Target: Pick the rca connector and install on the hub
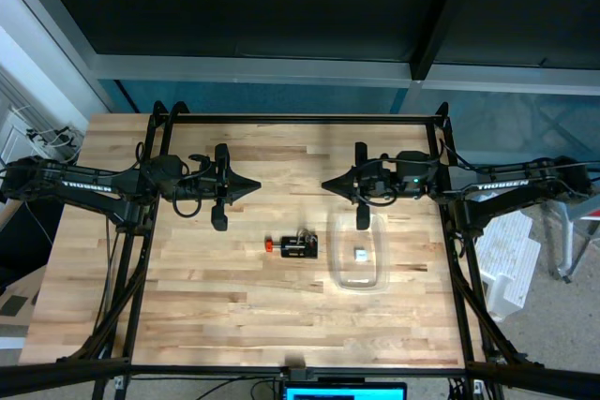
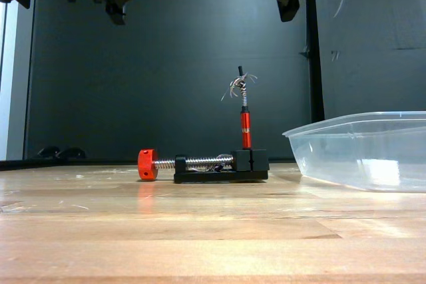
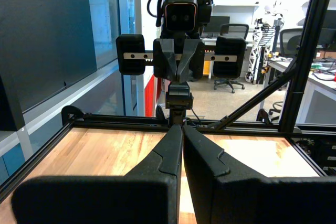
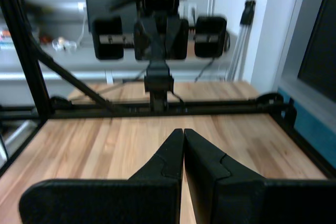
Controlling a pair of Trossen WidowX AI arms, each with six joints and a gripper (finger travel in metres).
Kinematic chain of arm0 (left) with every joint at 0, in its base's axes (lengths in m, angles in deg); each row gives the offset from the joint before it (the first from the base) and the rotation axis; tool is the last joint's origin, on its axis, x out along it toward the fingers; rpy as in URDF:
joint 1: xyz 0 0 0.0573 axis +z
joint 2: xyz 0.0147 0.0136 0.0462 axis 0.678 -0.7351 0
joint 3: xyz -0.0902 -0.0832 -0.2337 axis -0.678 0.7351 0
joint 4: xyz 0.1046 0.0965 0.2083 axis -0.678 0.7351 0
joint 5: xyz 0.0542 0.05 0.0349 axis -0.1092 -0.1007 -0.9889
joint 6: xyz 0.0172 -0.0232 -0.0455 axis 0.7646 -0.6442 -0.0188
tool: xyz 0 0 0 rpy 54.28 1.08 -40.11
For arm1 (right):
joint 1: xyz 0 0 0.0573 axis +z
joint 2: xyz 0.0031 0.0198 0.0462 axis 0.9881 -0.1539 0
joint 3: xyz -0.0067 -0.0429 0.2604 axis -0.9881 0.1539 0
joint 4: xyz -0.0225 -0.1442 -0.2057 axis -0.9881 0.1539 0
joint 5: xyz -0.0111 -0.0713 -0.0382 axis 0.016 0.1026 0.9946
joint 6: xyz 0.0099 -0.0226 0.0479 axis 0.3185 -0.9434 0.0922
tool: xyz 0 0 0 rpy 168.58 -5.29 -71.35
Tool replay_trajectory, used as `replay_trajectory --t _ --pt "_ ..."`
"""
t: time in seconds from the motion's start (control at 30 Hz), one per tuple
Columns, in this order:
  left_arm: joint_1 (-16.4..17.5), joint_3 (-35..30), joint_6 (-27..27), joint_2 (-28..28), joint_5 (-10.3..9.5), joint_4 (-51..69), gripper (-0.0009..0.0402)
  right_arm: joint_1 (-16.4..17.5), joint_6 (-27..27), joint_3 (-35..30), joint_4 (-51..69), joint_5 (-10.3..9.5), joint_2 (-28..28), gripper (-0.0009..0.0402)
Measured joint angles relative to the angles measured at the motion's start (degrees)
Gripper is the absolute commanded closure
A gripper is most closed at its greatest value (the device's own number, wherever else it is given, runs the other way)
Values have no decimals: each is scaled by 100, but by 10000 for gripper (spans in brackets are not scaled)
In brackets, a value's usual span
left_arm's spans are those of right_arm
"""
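The slim red cylindrical connector [image 2: 245,130] stands upright on the black vise [image 2: 219,164], its frayed braided cable [image 2: 243,91] rising free. The left gripper [image 1: 256,185] and right gripper [image 1: 325,185] hang well above it, tapered fingers pressed together, holding nothing

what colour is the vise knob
Red; knob shows best in low view. Shut, the left gripper and right gripper hang above the table.

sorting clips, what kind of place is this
Likely a robotics lab: wooden table in a black frame, office chairs behind. The left gripper and right gripper hang shut above it, tips facing each other.
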Motion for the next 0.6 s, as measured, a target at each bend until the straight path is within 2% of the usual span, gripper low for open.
replay_trajectory --t 0.2,0.4,0.6 --pt "0 0 2 0 0 0 392 -9 -11 466 -728 74 203 393" --pt "0 0 2 0 0 0 392 -24 -59 507 -831 94 275 393" --pt "-2 0 2 0 0 0 392 -24 -50 509 -852 -2 282 393"
